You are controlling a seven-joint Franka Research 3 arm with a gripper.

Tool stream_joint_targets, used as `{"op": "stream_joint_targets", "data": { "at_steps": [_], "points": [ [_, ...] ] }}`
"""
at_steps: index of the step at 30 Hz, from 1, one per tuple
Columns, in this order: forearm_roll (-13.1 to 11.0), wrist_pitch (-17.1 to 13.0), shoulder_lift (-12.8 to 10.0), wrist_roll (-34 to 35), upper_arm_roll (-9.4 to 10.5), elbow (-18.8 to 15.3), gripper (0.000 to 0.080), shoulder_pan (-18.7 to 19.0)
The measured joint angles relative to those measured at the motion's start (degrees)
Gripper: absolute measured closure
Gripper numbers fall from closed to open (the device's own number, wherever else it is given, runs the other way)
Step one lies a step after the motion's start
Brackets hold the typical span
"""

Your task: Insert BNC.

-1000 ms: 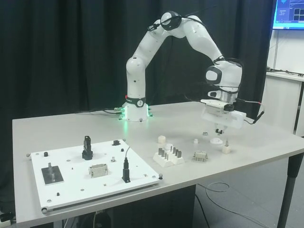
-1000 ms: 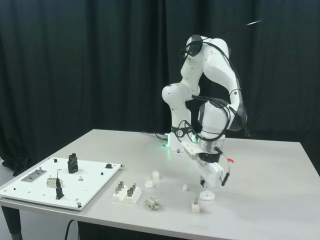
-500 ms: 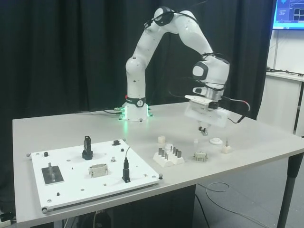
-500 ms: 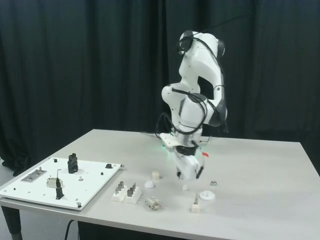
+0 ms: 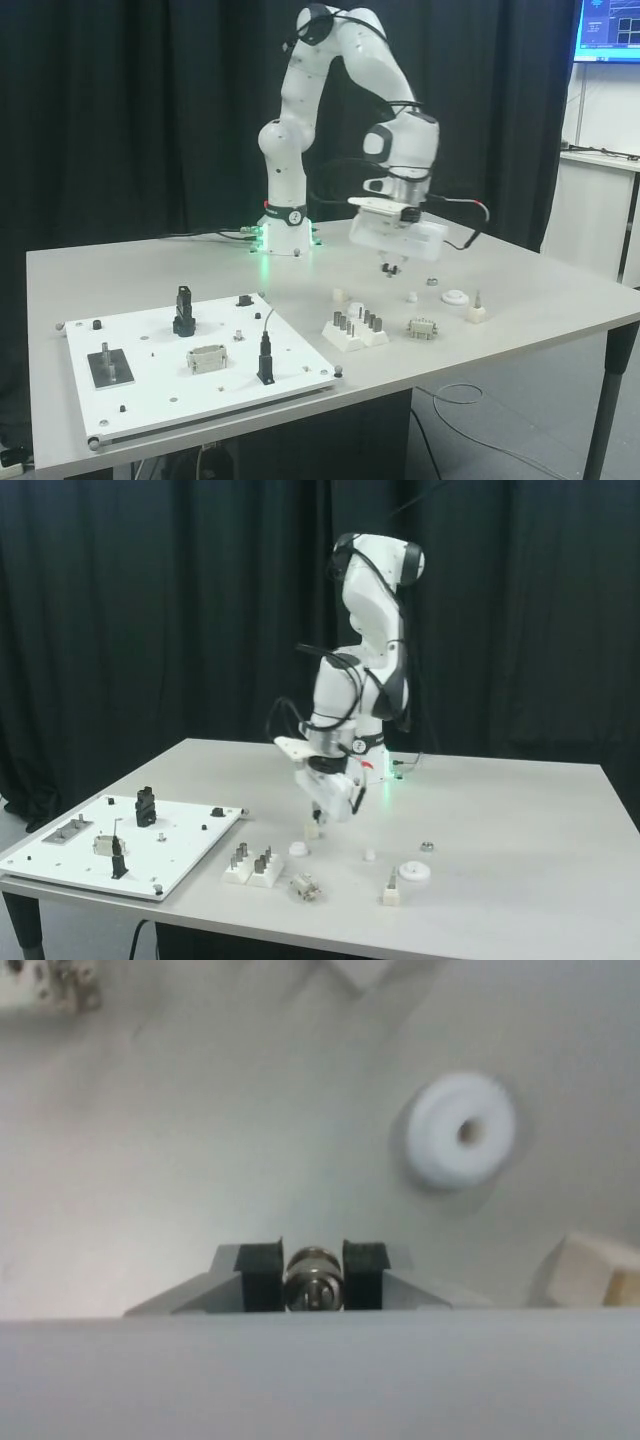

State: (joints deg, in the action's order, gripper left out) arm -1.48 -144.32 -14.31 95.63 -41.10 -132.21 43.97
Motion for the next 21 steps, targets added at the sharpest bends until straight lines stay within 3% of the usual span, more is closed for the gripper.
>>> {"op": "stream_joint_targets", "data": {
  "at_steps": [8, 21],
  "points": [
    [-0.2, -5.1, 3.0, -11.2, 1.72, -3.4, 0.0682, -6.8],
    [-2.4, -7.5, 3.6, -30.5, 1.72, -3.9, 0.0682, -13.6]
  ]
}}
